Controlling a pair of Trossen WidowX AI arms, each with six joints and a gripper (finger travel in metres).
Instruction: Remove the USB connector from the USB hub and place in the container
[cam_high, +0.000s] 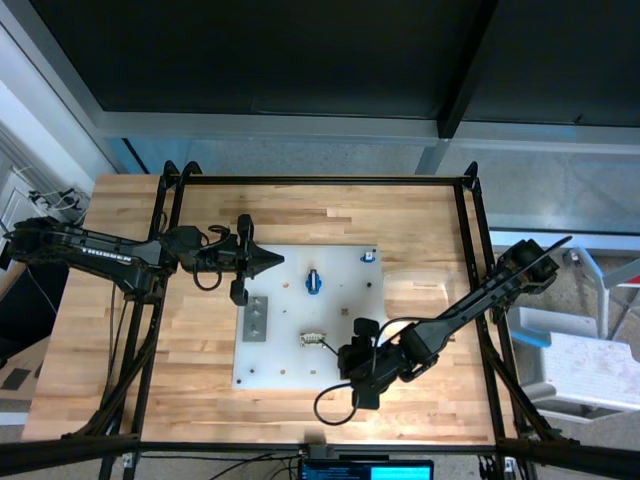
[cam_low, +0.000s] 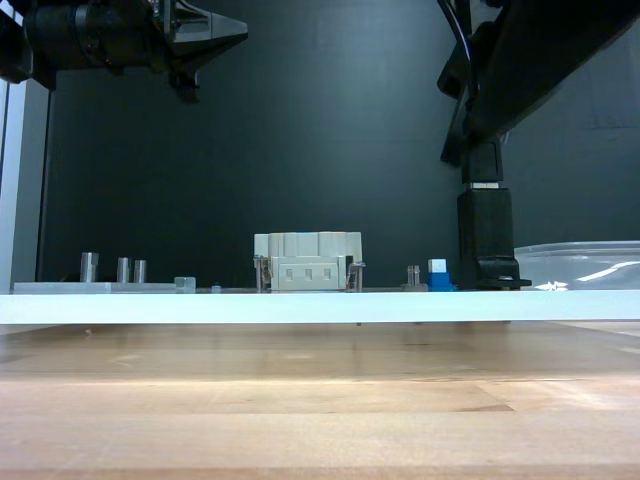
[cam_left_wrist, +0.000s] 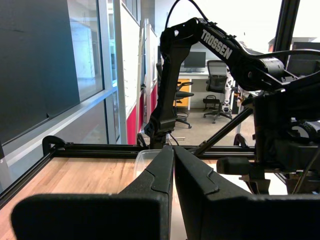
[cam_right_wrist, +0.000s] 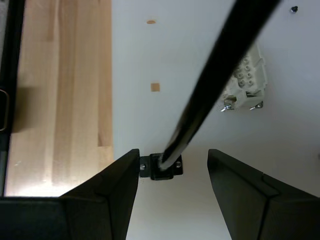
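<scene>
On the board (cam_high: 280, 360), lower middle, my right gripper (cam_high: 361, 362), jaws wide, stands over the plug (cam_right_wrist: 200, 100); a crooked pinch may bend it; left gripper (cam_high: 280, 258), jaws together, hangs upper left.

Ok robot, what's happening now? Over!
Left hand shut, parked high over the board. Right hand open, straddling USB connector. Connector plugged in USB hub. Nothing blocking.
</scene>
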